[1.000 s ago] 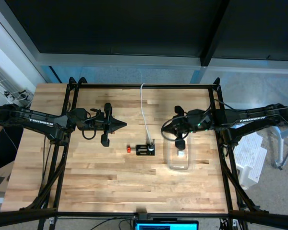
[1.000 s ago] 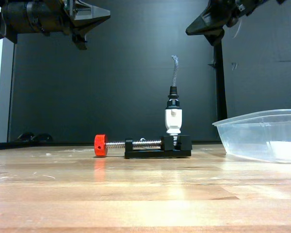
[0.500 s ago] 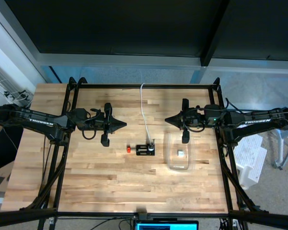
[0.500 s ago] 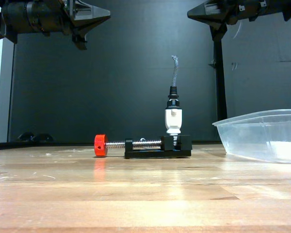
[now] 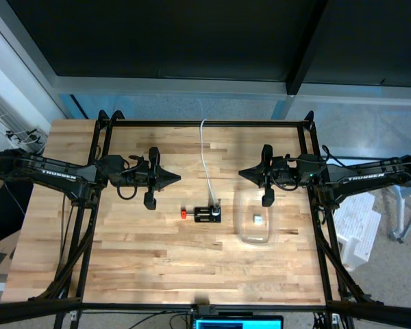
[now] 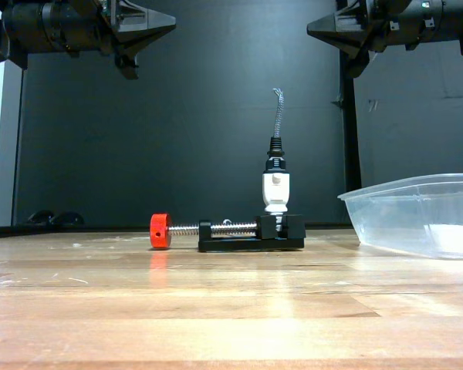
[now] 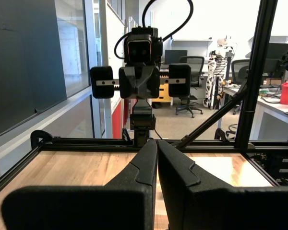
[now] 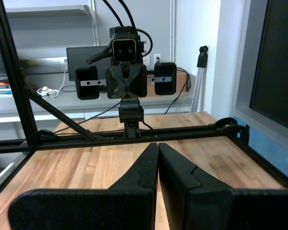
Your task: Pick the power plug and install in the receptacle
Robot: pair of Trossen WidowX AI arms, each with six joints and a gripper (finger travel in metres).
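The receptacle [image 6: 275, 190], a white socket ending a long white cable [image 5: 205, 154], stands upright in a small black clamp [image 5: 208, 214] with an orange-red knob [image 6: 160, 230] at mid table. I cannot make out the power plug in any view. My left gripper [image 5: 177, 178] hangs high over the table, left of the clamp, and its fingers [image 7: 146, 160] are pressed together on nothing. My right gripper [image 5: 242, 174] hovers level to the clamp's right, beyond the tray's far end, also shut and empty [image 8: 158, 152].
A clear plastic tray [image 5: 255, 242] lies right of the clamp with a small white piece [image 5: 257, 219] inside. The black frame rails [image 5: 205, 124] border the wooden table. Each wrist view faces the opposite arm [image 7: 140, 81] [image 8: 126, 76].
The right arm lifted from its downward tilt over the tray to a level pose and drew back slightly to the right. The left arm stayed put.
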